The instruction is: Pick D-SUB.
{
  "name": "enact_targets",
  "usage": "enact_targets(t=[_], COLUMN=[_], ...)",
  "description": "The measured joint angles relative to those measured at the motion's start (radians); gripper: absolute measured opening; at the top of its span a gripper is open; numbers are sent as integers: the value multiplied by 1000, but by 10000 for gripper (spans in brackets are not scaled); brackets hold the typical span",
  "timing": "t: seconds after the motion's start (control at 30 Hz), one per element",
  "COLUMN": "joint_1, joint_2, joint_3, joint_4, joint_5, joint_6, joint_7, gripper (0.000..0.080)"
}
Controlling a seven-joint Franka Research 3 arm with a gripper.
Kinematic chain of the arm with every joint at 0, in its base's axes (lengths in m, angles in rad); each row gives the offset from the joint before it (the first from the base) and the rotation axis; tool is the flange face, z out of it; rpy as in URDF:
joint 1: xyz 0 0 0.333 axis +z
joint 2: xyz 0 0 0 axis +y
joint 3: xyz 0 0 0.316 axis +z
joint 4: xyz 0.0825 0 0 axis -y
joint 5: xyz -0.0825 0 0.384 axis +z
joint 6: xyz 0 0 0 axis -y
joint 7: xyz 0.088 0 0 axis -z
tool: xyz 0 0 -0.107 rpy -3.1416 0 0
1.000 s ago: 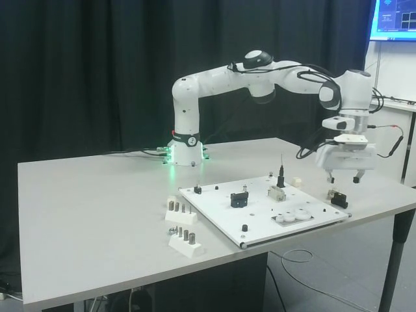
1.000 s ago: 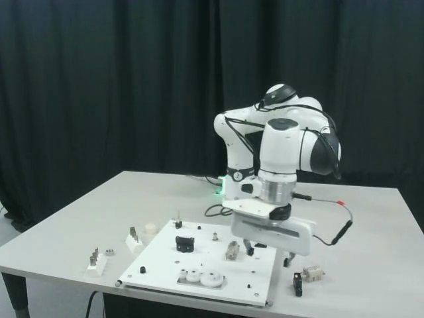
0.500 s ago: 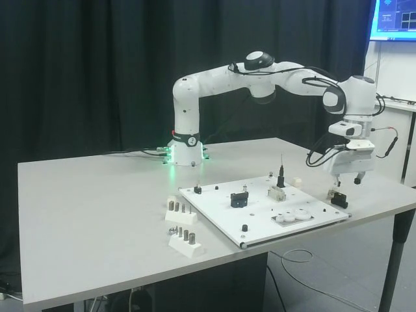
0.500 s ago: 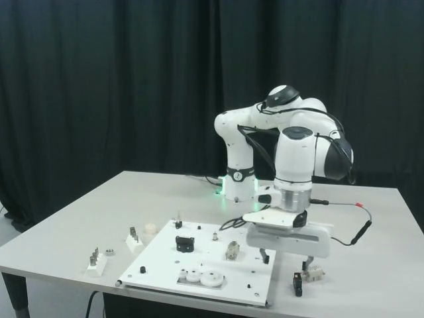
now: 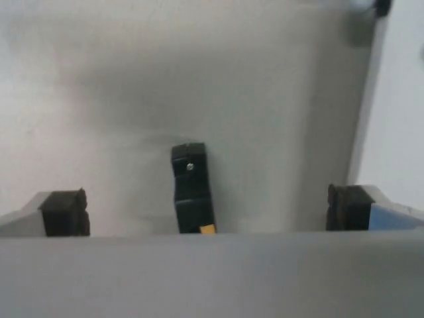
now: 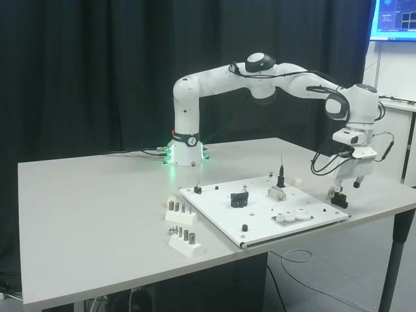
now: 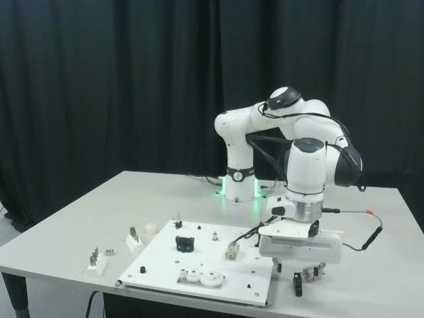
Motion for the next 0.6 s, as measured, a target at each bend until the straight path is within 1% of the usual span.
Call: enact_targets(t=[0.3,0.6], joint_1=[2,2], joint_2=[0,0], joint_3=[40,62], joint_4=[-8,-20], joint_5=[-15,-19], joint_6=[11,12], joint_7=[0,1], gripper=[800,800])
